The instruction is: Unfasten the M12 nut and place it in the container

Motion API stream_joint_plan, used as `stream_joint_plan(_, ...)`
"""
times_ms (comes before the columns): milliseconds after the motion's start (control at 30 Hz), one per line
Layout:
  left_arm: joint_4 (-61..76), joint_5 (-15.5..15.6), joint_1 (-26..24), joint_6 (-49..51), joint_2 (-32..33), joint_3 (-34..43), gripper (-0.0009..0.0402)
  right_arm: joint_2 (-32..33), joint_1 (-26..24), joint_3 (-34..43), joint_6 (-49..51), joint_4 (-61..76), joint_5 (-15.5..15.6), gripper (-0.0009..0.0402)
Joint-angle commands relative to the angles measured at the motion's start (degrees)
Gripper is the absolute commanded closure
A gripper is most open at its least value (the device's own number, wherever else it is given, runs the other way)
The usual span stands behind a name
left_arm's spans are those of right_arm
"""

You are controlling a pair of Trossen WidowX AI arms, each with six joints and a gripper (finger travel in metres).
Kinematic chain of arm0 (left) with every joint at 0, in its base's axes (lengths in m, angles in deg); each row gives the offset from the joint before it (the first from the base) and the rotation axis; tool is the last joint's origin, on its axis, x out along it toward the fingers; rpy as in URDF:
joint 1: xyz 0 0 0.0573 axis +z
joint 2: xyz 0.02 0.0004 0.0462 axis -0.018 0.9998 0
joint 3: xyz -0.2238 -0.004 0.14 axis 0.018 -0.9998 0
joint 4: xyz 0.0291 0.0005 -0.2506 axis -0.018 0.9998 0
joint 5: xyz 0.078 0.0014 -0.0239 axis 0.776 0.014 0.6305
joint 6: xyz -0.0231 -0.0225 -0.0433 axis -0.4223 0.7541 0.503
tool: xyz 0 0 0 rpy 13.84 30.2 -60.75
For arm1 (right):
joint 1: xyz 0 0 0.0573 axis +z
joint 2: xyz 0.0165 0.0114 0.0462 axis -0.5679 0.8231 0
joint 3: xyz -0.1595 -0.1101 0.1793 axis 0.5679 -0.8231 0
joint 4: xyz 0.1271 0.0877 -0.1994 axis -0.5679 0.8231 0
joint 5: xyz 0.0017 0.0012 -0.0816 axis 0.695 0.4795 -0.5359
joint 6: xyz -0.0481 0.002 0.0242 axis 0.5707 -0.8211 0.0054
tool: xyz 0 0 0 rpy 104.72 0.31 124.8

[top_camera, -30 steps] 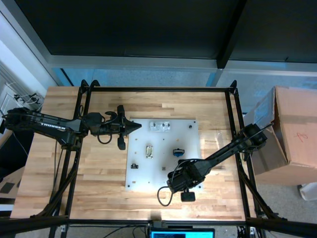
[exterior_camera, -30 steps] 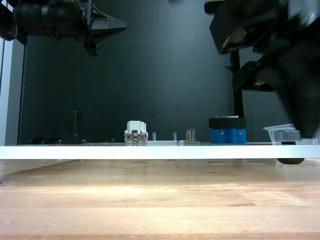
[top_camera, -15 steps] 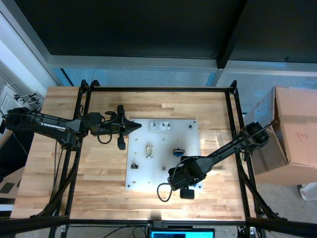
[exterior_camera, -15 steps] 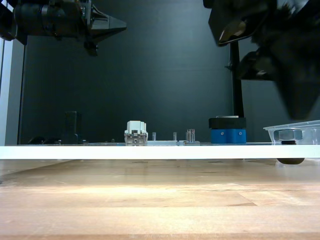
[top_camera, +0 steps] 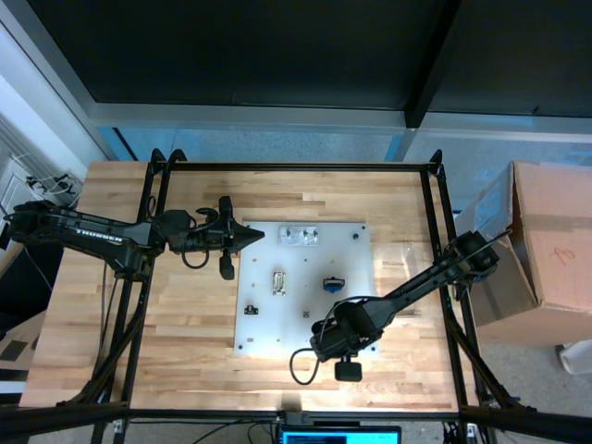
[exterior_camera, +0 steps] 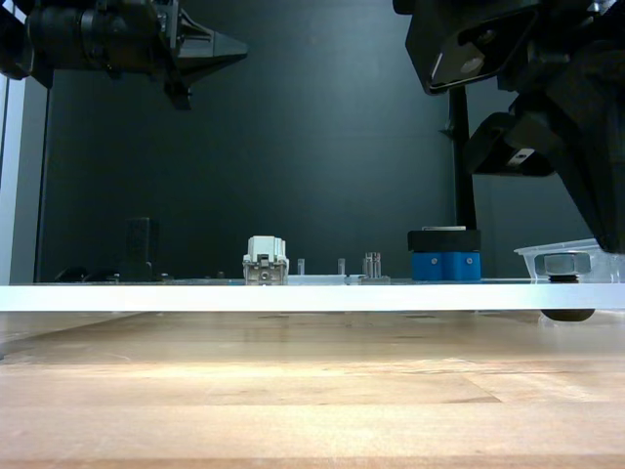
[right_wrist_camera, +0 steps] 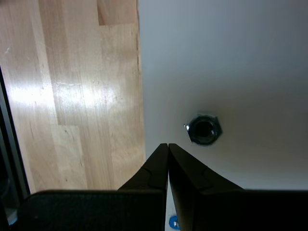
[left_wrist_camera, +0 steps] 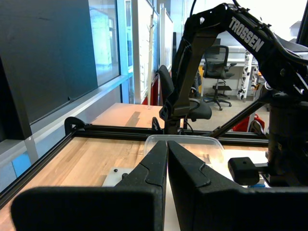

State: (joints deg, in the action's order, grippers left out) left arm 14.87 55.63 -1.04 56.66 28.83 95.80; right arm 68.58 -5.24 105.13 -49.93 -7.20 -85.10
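Note:
The small silver nut point(exterior_camera: 562, 263) sits on its stud near the white board's point(top_camera: 277, 324) near right edge; the black stud base point(exterior_camera: 562, 278) shows just below it. In the right wrist view the nut point(right_wrist_camera: 203, 130) lies on the board with a dark centre, a short way from my right gripper point(right_wrist_camera: 167, 145). That gripper's fingers are pressed together with nothing between them, and it hovers above the nut. From above, the right gripper point(top_camera: 333, 340) hides the stud. My left gripper point(top_camera: 250, 236) hangs shut and high off the board's far left side, holding nothing.
A clear tray point(left_wrist_camera: 185, 142) stands right of the board, behind the nut in the low view point(exterior_camera: 586, 256). The board carries a blue block point(exterior_camera: 444, 256), a white connector point(exterior_camera: 266, 262) and small silver posts point(exterior_camera: 372, 264). A cardboard box point(top_camera: 546, 250) sits off the table's right.
My right gripper has lifted away from the nut, which it covered a second ago in the low view. The nut now shows on its stud. The left arm has not moved.

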Motion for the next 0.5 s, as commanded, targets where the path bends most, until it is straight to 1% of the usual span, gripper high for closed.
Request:
stream_joint_plan(33,0.0,0.0,0.0,0.0,0.0,0.0,0.0393,0.5,-0.1,-0.1,0.2,-0.5,-0.4,0.0393)
stream_joint_plan(133,0.0,0.0,0.0,0.0,0.0,0.0,0.0393,0.5,-0.1,-0.2,0.3,-0.4,-1.0,0.0394)
stream_joint_plan(233,0.0,0.0,0.0,0.0,0.0,0.0,0.0393,0.5,-0.1,-0.3,-0.3,0.7,-3.5,0.0393)
stream_joint_plan(500,0.0,0.0,0.0,0.0,0.0,0.0,0.0393,0.4,-0.1,-0.3,-0.1,1.1,-3.6,0.0393)
